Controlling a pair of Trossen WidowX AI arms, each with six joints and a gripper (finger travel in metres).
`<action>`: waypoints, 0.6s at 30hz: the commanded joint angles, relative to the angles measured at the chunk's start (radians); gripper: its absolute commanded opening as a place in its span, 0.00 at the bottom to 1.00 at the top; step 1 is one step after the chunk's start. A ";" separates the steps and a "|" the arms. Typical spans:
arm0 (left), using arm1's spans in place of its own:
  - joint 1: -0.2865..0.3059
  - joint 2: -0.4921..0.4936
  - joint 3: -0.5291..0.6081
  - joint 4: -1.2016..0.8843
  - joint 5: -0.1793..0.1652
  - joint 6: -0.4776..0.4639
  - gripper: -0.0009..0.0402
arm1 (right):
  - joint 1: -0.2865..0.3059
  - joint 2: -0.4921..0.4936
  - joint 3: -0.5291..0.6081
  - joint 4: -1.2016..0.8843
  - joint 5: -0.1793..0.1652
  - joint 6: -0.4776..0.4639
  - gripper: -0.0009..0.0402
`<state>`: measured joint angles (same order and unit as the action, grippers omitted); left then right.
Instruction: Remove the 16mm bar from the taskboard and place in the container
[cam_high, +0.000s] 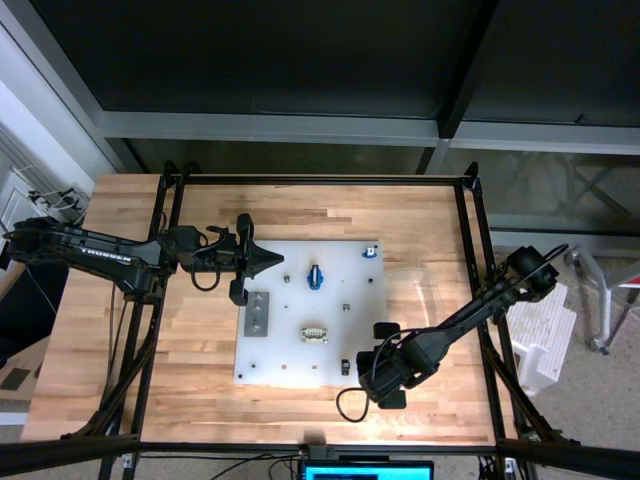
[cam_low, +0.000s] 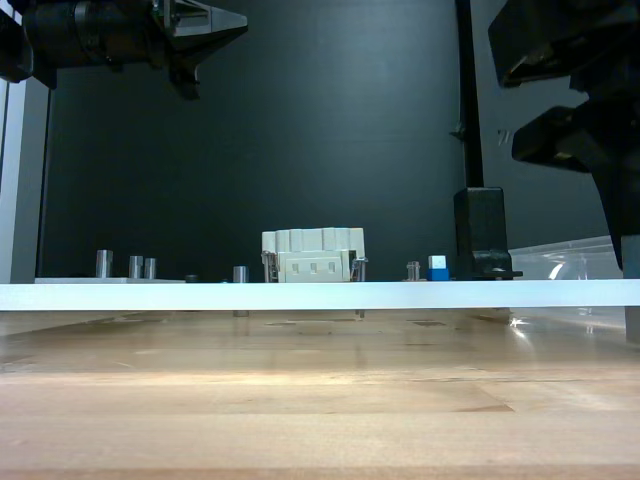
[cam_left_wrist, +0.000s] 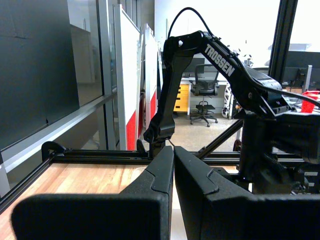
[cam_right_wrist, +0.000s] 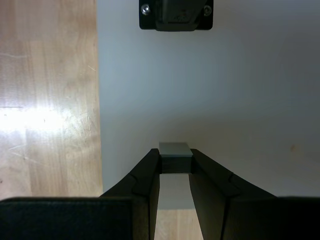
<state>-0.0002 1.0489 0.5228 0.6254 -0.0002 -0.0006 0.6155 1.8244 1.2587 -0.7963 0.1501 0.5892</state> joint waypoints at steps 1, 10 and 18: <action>0.000 0.000 0.000 0.000 0.000 0.000 0.02 | 0.000 -0.035 0.002 -0.004 -0.002 -0.003 0.02; 0.000 0.000 0.000 0.000 0.000 0.000 0.02 | -0.002 -0.143 0.002 -0.063 0.015 -0.024 0.03; 0.000 0.000 0.000 0.000 0.000 0.000 0.02 | -0.008 -0.255 0.002 -0.095 0.019 -0.032 0.03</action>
